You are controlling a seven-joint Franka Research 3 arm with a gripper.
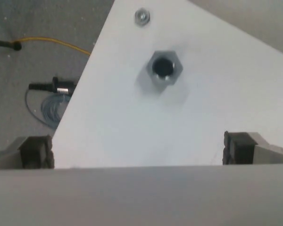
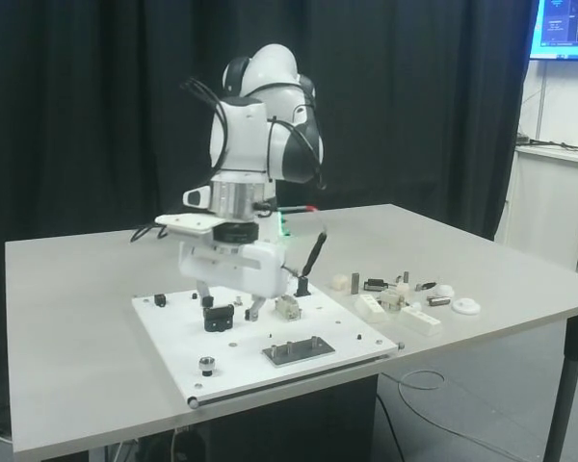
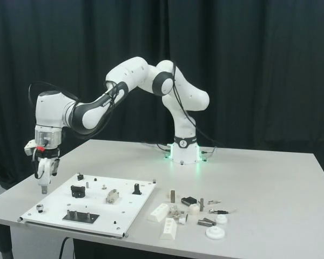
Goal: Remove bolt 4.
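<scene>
Released and empty, the jaws (image 1: 139, 149) hang spread wide over the near corner of a white board, one black fingertip pad (image 1: 238, 148) showing at each side of the wrist view. Bolt 4 (image 1: 164, 68) sits upright in the board directly below them, untouched: a grey metal hexagonal head with a dark round socket in its middle. In the first room view the same bolt (image 2: 207, 365) stands alone near the board's front corner.

Black curtains (image 3: 248, 65) close off the room behind. A wide grey desk (image 3: 270, 178) with a smooth matte top fills the scene. The white robot arm (image 3: 124, 81), glossy and rounded with black joints, rises from a base ringed in green light and reaches far out over the desk.

The flat white board (image 2: 260, 342), square and smooth, lies on the desk near its edge. It carries a grey metal plate (image 2: 299, 350) with short pins, a black block (image 2: 218, 317) and a black upright bracket (image 2: 302, 285). A small round metal fitting (image 1: 142, 17) lies flat in the board just beside the bolt.

Loose parts lie well apart from the board: white blocks (image 3: 167, 229), white toothed wheels (image 3: 215, 233) and small metal pieces. Under the desk edge, the wrist view shows a coiled cable (image 1: 52, 109) on the grey floor.
</scene>
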